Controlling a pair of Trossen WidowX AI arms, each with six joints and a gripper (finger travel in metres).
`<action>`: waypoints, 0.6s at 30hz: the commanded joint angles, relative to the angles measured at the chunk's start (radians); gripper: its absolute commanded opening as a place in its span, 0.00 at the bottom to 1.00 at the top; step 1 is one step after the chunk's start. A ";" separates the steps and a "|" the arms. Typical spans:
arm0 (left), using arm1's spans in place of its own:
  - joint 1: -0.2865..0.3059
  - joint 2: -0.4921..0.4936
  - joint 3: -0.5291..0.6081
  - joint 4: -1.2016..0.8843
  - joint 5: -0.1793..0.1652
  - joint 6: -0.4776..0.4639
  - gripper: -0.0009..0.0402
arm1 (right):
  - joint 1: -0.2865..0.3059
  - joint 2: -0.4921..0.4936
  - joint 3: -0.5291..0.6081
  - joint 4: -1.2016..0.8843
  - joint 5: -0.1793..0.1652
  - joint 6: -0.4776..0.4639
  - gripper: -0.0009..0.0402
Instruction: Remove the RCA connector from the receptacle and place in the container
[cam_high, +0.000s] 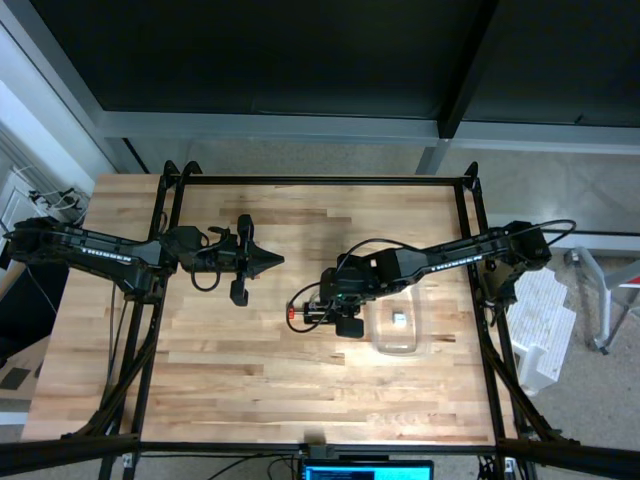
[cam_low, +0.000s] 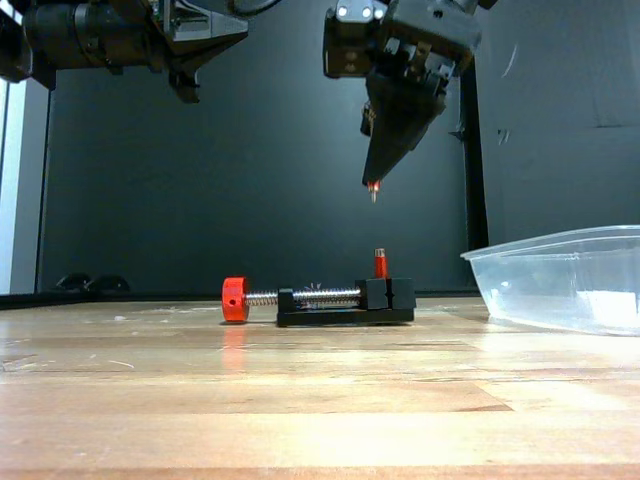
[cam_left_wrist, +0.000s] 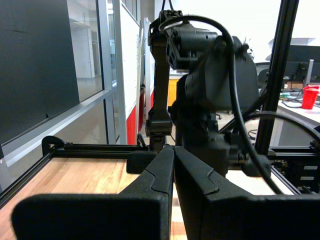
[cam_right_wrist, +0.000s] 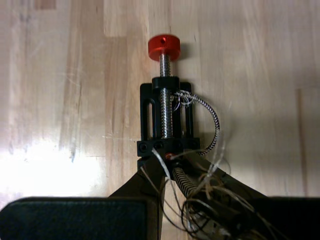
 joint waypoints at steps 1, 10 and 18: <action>0.000 0.000 0.000 0.000 0.000 0.000 0.02 | 0.003 -0.014 0.000 0.000 0.001 0.002 0.02; 0.000 0.000 0.000 0.000 0.000 0.000 0.02 | 0.012 -0.069 -0.045 0.001 0.001 0.016 0.02; 0.000 0.000 0.000 0.000 0.000 0.000 0.02 | 0.023 -0.195 -0.171 0.002 0.002 0.036 0.02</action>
